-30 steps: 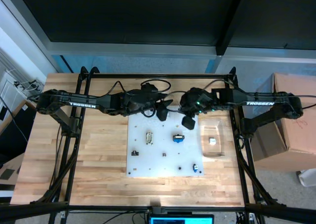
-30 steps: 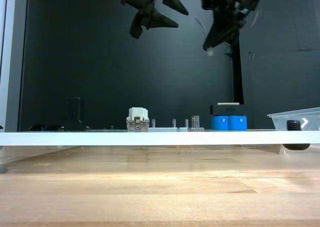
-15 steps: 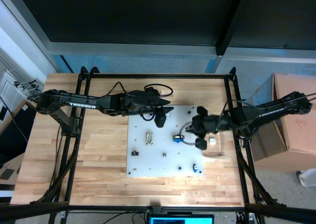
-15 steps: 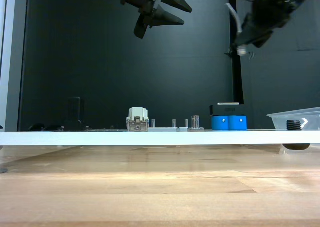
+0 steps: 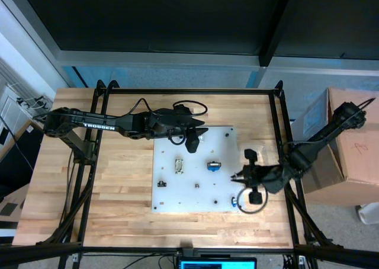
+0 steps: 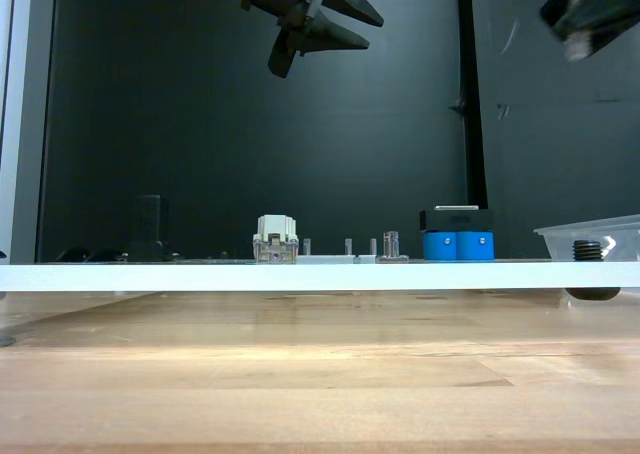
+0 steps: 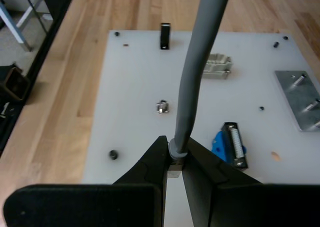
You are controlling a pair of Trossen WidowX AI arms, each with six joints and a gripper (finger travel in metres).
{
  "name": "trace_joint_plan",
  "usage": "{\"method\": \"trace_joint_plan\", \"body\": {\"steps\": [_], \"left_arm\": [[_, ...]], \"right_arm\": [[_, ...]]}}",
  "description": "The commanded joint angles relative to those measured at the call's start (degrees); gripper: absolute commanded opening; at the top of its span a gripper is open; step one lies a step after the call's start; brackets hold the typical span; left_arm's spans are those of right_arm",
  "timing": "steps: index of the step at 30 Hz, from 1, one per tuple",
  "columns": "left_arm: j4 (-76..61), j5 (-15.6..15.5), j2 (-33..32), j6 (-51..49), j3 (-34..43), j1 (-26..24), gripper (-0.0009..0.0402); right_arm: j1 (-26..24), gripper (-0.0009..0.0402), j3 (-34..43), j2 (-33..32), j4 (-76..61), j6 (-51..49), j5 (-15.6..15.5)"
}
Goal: Pick the RJ45 connector and install on the taskboard
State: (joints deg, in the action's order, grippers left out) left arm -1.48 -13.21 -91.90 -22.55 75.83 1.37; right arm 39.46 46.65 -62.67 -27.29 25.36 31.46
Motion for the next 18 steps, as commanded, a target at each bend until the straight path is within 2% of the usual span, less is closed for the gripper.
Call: {"method": "trace_joint_plan", "body": {"steps": [1, 18], "left_arm": [[0.0, -0.1, 0.0, 0.0, 0.1, 0.0, 0.0137], [0.0, -0.1, 0.0, 0.0, 0.1, 0.0, 0.0138]], "right_arm": [[2.6, 0.0000, -0.5, -1.5, 0.6, 1.7, 1.0], [12.0, 0.0000, -2.2, -13.1, 9.7, 7.9, 3.7]]}}
